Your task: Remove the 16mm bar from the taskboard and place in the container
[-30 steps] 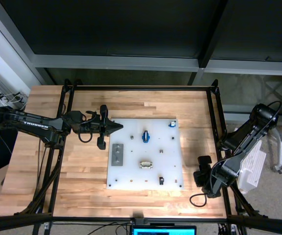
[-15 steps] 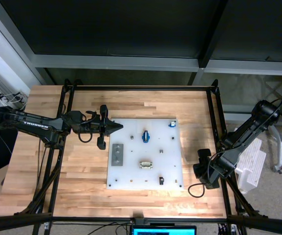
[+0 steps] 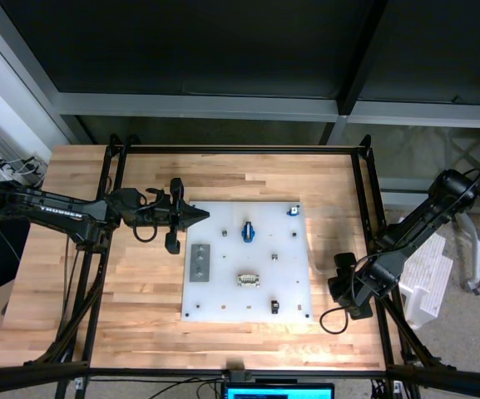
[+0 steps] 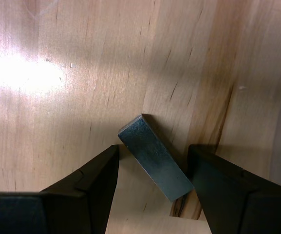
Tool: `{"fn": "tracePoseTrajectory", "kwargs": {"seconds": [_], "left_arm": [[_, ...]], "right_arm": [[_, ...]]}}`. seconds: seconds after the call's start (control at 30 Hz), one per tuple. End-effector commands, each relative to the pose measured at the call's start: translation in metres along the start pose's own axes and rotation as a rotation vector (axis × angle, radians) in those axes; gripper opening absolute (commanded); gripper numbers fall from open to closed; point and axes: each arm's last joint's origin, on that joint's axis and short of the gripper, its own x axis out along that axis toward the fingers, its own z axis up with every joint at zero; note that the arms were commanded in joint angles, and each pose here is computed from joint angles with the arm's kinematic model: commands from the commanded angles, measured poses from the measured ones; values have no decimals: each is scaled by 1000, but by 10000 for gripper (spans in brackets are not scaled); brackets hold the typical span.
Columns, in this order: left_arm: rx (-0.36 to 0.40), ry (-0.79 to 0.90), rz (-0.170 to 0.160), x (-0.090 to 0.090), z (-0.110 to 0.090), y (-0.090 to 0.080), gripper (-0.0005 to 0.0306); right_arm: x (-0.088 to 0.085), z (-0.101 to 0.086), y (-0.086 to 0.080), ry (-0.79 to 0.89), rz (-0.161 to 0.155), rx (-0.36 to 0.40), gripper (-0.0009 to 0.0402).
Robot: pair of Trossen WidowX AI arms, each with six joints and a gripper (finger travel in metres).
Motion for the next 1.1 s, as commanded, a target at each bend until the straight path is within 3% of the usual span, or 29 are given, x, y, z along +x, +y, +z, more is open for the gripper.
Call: {"fn": "tracePoseTrajectory", "kwargs": {"seconds": [0.03, 0.3, 0.6, 0.87, 1.1], "left_arm": [[0, 0, 0, 0, 0, 0, 0], [0, 0, 0, 0, 0, 0, 0], [0, 0, 0, 0, 0, 0, 0], [0, 0, 0, 0, 0, 0, 0], [0, 0, 0, 0, 0, 0, 0]], "right_arm": [[1, 0, 0, -2, 2, -5, 165], [1, 1, 1, -9, 14, -4, 73], [-11, 10, 7, -44, 47, 0, 5], [-50, 20, 10, -66, 63, 7, 6], [-88, 30, 0, -86, 64, 61, 7]]}}
